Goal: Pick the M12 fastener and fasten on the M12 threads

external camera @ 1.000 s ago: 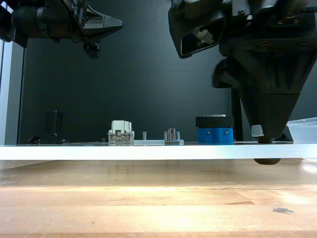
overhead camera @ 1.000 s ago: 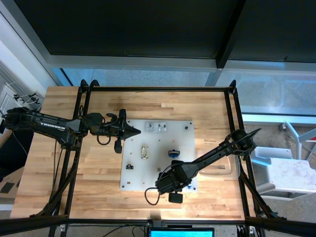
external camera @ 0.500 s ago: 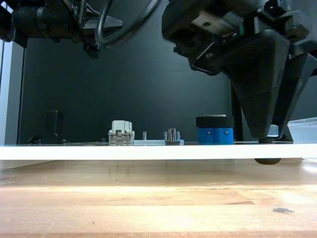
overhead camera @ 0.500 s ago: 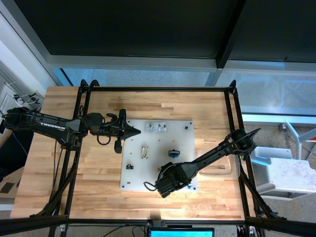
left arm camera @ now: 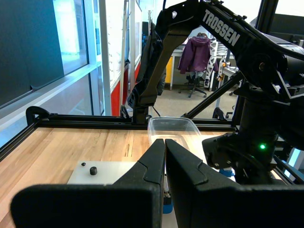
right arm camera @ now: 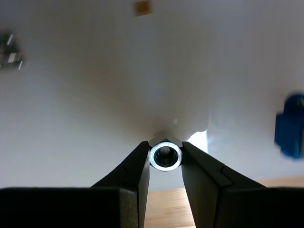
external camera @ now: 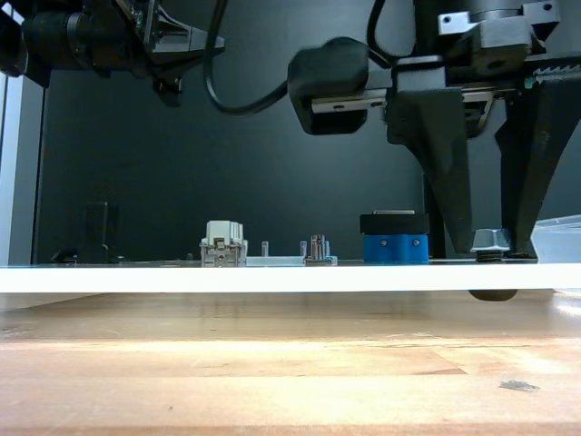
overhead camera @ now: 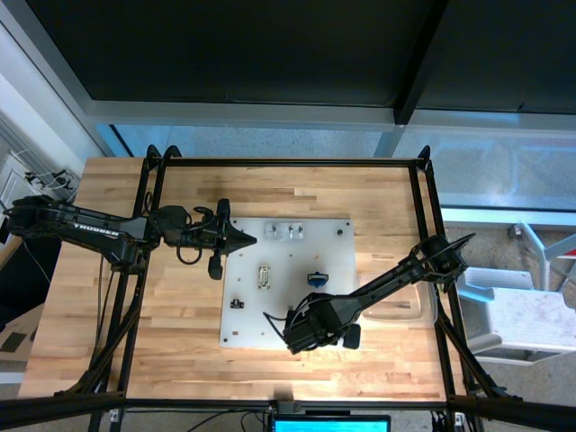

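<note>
The M12 fastener (right arm camera: 165, 156), a small silver nut, is pinched between the two fingers of my right gripper (right arm camera: 165, 159), which is shut on it. In the low view the nut (external camera: 490, 241) sits on top of the short black stud (external camera: 490, 257) at the white board's near right edge, with a finger on each side of it. My right gripper (external camera: 490, 247) points straight down there. From above, the right gripper (overhead camera: 310, 331) hides both the nut and the stud. My left gripper (overhead camera: 243, 238) hangs shut above the board's far left edge, holding nothing.
The white board (overhead camera: 243, 306) carries a blue-and-silver piece (external camera: 394, 238), a grey connector block (external camera: 222, 245) and small silver posts. A clear tray (overhead camera: 400, 310) lies just right of the board, close to the right arm. Black frame rails border the wooden table.
The right wrist has rotated about its vertical axis over the stud. Its camera housing swung from the near side round to the right, and both fingers now show side by side with the nut between them.
</note>
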{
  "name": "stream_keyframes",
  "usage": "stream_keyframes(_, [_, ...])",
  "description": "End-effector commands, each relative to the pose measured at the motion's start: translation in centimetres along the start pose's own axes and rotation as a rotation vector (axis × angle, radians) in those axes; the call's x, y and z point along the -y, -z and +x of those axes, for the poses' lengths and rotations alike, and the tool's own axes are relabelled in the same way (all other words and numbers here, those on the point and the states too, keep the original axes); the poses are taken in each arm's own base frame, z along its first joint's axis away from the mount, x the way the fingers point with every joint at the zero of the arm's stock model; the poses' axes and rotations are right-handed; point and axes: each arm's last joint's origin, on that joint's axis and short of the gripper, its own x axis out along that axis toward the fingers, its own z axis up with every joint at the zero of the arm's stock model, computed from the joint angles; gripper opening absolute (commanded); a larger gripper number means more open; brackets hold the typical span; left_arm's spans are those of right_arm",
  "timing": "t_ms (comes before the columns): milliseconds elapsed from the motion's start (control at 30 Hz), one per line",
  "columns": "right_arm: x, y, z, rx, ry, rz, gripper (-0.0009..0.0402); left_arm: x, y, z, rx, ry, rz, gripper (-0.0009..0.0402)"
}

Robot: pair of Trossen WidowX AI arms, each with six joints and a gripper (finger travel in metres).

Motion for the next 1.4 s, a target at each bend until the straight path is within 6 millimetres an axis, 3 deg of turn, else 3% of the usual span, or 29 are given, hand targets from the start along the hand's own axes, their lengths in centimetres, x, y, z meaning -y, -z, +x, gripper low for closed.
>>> stream_keyframes(33, [-0.03,0.00,0.12,0.003,-0.001,0.151,0.0002,0.00,0.00,0.00,0.000,0.000,0.000,0.0000])
stream_keyframes(533, [0.01,0.05,0.12,0.003,-0.002,0.840,0.0002,0.00,0.00,0.00,0.000,0.000,0.000,0.0000])
stream_keyframes(1400, [-0.22,0.14,0.12,-0.019,-0.013,0.829,0.0002,0.00,0.00,0.00,0.000,0.000,0.000,0.0000])
